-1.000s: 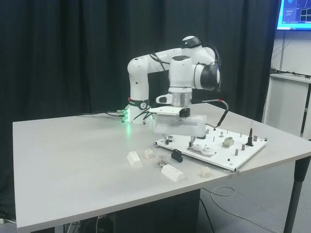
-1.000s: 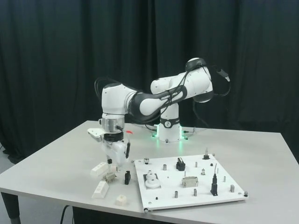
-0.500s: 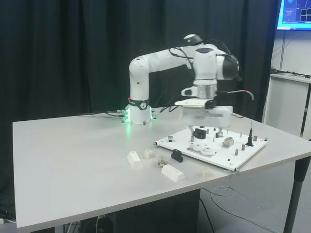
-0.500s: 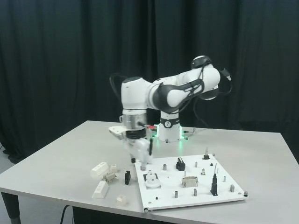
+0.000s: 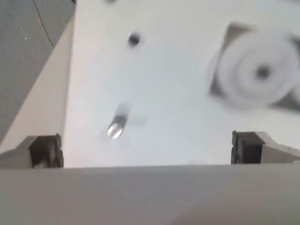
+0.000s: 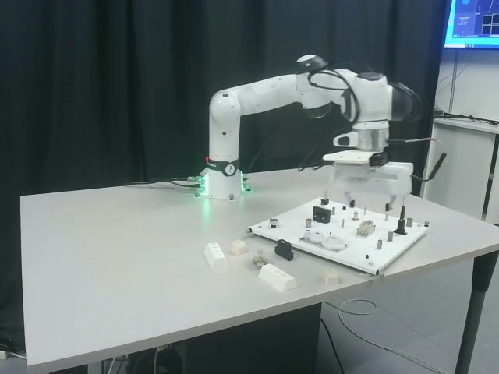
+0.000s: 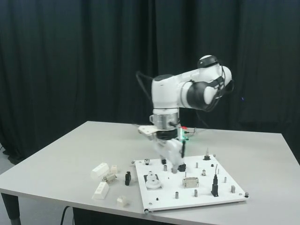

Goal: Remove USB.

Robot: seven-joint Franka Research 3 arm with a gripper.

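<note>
A white board (image 7: 164, 199) (image 6: 390, 251) (image 5: 164, 103) lies near the table's front edge and carries several small fittings. Among them are a black block (image 7: 181, 166) (image 6: 320, 212), a black upright plug with a thin rod (image 7: 215, 188) (image 6: 400, 226) and a metal socket (image 7: 189, 181) (image 6: 364, 229). Which of these is the USB I cannot tell. My gripper (image 6: 366, 205) (image 7: 176, 167) (image 5: 145, 150) hovers low over the board, close by the black block. It is open with nothing between its fingers. Under it the wrist view shows a metal peg (image 5: 115, 130) and a white round disc (image 5: 260, 72).
Loose white blocks (image 7: 100, 169) (image 7: 101, 190) (image 6: 277, 275) and a small black part (image 7: 127, 178) (image 6: 283, 249) lie on the grey table beside the board. The arm's base (image 6: 221, 175) glows green at the back. A white cabinet (image 6: 460, 164) stands beyond the table.
The arm has swung away from the loose parts and across onto the board, carrying the gripper with it. Nothing on the table or board has moved.
</note>
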